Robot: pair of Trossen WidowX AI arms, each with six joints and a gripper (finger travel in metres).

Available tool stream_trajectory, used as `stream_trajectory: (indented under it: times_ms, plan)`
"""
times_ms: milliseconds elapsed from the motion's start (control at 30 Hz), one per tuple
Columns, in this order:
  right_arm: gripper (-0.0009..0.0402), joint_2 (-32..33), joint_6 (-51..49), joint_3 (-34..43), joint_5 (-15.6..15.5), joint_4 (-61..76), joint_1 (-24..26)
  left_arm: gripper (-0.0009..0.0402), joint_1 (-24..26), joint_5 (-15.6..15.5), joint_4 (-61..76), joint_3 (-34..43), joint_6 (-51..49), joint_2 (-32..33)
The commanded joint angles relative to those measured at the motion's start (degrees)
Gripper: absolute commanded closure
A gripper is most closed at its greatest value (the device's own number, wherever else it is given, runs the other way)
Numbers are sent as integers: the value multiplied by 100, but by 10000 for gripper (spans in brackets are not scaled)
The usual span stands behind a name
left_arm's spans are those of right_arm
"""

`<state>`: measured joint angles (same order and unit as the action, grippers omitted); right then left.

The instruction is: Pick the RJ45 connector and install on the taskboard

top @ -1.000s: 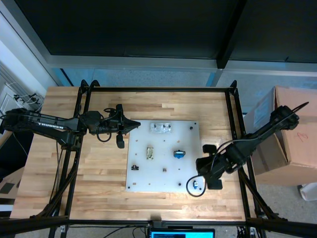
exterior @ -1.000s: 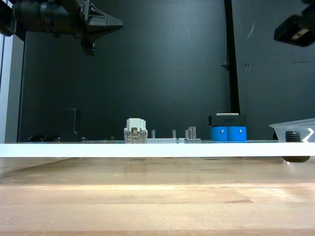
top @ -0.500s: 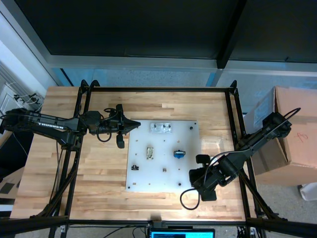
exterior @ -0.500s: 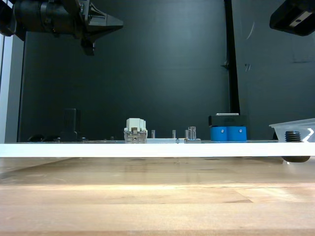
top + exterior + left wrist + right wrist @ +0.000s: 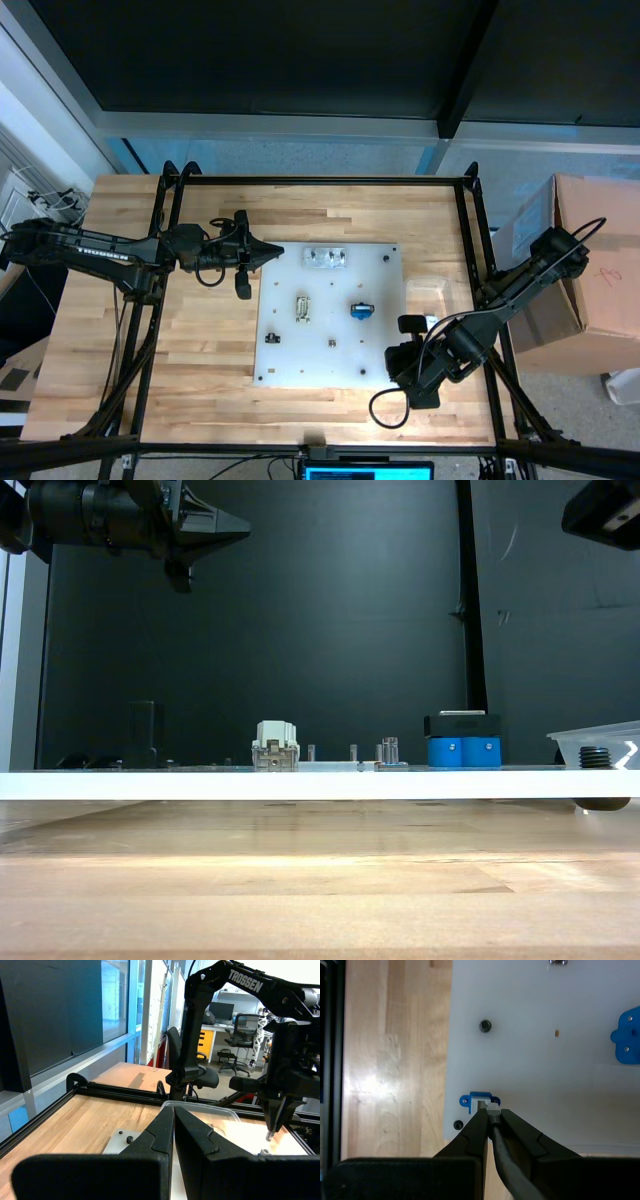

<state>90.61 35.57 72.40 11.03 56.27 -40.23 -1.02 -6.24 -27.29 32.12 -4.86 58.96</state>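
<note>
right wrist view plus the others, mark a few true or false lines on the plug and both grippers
1. The right gripper is shut on the plug. True.
2. The plug sits fully in the blue socket. False: it is held in the air, clear of it.
3. The left gripper is open. False: it is shut, holding nothing.
4. The left gripper hangs over the far left corner of the board. True.
5. A cable trails from the plug. True.
</note>
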Motion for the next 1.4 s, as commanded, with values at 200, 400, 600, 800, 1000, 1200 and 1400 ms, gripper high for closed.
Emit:
stream_trajectory:
  times_ms: [200,400,600,800,1000,1200,1400]
  plan:
    - [393,280,-160,-111,-24,-267,-20,393,0,0,-2,2,0,2]
    - [393,284,-151,-227,-66,-350,-44,393,0,0,-2,2,0,0]
    - [393,282,-173,-286,-59,-450,-76,393,-2,0,-2,2,2,0]
    - [393,282,-175,-295,-52,-452,-94,393,0,0,-2,2,0,2]
    - [393,282,-175,-337,-50,-505,-103,393,0,0,-2,2,0,2]
    - [393,282,-175,-361,-50,-527,-103,393,0,0,-2,2,0,0]
    - [393,282,-175,-374,-50,-533,-103,393,-2,0,-2,2,0,0]
